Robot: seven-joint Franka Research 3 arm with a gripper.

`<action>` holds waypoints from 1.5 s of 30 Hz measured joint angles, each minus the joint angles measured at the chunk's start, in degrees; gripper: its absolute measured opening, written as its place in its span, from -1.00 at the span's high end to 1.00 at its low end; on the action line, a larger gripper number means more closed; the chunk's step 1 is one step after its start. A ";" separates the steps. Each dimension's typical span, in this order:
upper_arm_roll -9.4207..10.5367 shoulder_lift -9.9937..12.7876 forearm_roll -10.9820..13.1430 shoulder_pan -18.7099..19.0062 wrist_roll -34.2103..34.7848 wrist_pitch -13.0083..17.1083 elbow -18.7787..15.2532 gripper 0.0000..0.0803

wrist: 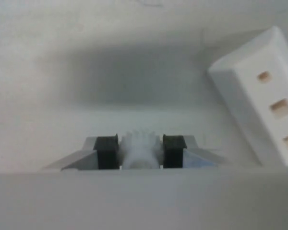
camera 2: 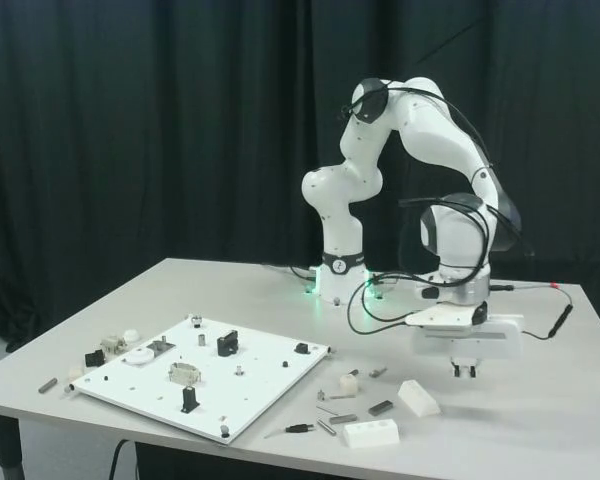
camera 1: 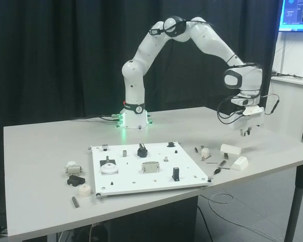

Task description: Place small gear.

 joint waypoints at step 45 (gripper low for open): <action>0.69 9.19 0.02 1.68 5.31 -0.99 7.93 -0.80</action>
